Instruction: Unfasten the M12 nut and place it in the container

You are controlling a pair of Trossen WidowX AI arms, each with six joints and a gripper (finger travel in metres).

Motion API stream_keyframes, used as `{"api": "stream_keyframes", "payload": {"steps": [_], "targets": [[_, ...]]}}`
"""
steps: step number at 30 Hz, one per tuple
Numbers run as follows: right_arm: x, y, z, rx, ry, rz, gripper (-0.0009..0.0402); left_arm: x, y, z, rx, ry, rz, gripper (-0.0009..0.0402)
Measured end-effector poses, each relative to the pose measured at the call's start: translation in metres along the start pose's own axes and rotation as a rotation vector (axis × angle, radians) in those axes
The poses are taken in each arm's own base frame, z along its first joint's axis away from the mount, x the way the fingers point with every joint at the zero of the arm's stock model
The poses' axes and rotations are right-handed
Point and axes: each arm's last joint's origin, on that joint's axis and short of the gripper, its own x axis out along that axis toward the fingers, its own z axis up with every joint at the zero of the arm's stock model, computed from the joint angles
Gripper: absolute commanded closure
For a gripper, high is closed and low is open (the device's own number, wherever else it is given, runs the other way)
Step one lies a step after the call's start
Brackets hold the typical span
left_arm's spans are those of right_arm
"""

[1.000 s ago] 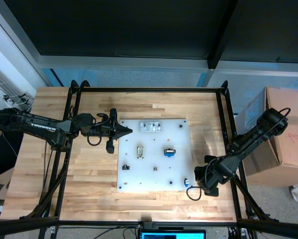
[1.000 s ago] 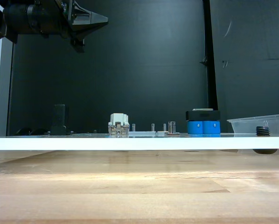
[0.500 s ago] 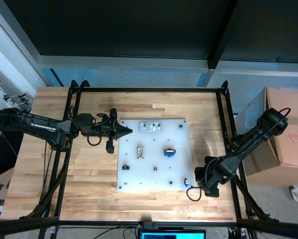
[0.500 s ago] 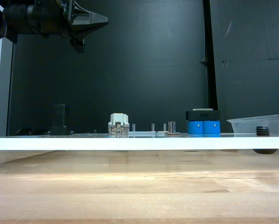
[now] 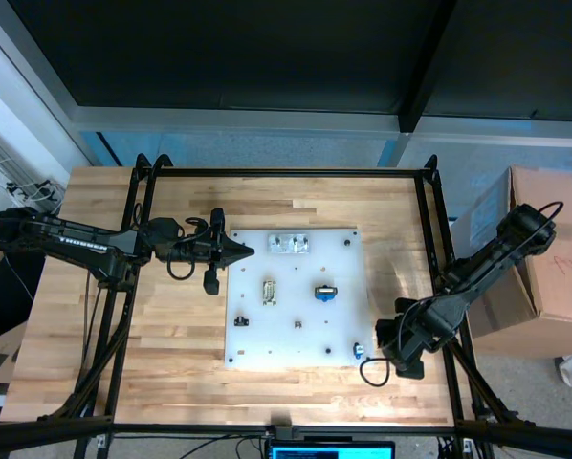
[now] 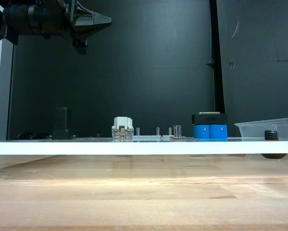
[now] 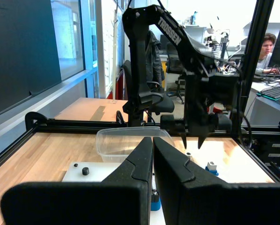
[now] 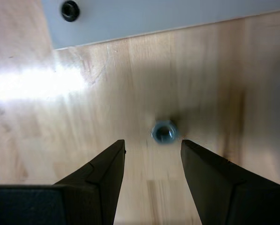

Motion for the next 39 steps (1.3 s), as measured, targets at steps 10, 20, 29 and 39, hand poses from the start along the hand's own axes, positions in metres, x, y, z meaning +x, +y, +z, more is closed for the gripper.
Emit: {"api": "stream_keyframes", "payload": {"steps": [10, 20, 29, 39], "targets": [[-0.076, -0.002, -0.002, 0.003, -0.033, -0.031, 0.0248, 0.0, 0.0, 0.0, 0.0, 0.0, 0.0, 0.0393], [-0.091, -0.001, -0.001, 0.003, -0.044, -0.047, 0.0246, 0.0, 0.0, 0.0, 0.0, 0.0, 0.0, 0.0393], [-0.084, -0.001, -0.001, 0.008, -0.042, -0.05, 0.0246, 0.0, 0.0, 0.0, 0.0, 0.0, 0.0, 0.0393], [-0.027, 0.007, 0.0, -0.013, -0.019, -0.059, 0.0246, 0.0, 0.0, 0.0, 0.0, 0.0, 0.0, 0.0393]]}}
